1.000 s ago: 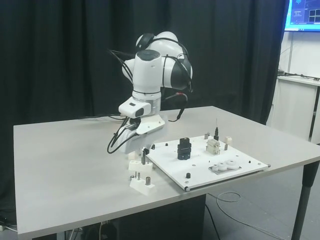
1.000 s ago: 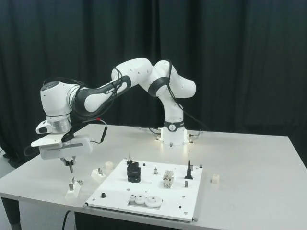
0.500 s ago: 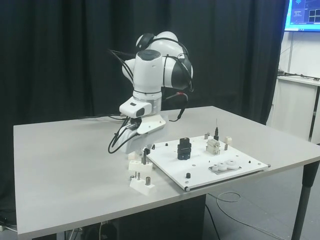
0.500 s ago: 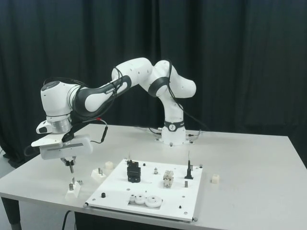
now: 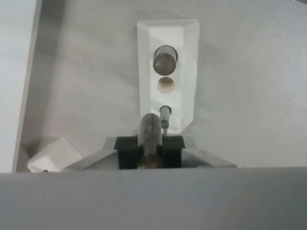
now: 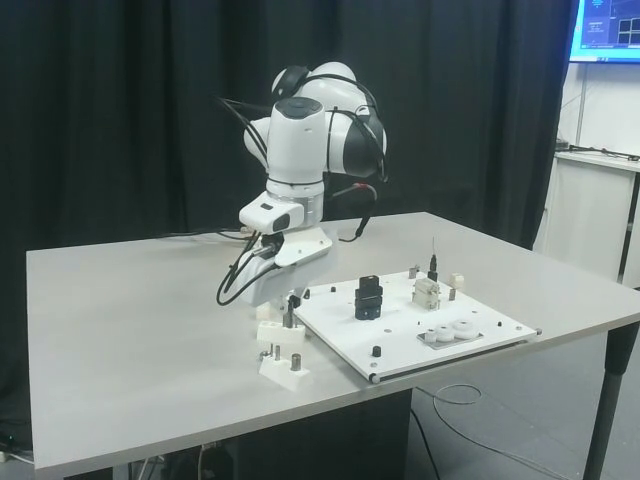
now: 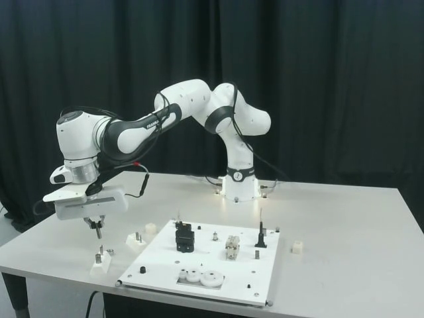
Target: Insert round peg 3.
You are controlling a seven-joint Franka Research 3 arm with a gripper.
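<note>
A grey round peg (image 5: 150,125) stands upright between my gripper's black fingers (image 5: 126,149); the gripper (image 5: 150,143) is shut on it. Below it on the table lies a white peg holder (image 5: 168,72) carrying a thick peg (image 5: 165,58), an open hole (image 5: 166,85) and a thin peg (image 5: 165,112). From the room, the gripper (image 7: 97,224) hangs a little above the holder (image 7: 101,263) at the table's front left corner. The first room view shows the held peg (image 6: 288,316) above the holder (image 6: 285,367).
A second small white block (image 7: 136,240) with a peg sits beside the holder. The white assembly board (image 7: 265,265) carries a black connector (image 7: 184,237), white gears (image 7: 199,276) and upright pins. A small white cube (image 7: 297,246) lies to the board's right.
The gripper has risen slightly with the peg still held. Nothing on the table has moved.
</note>
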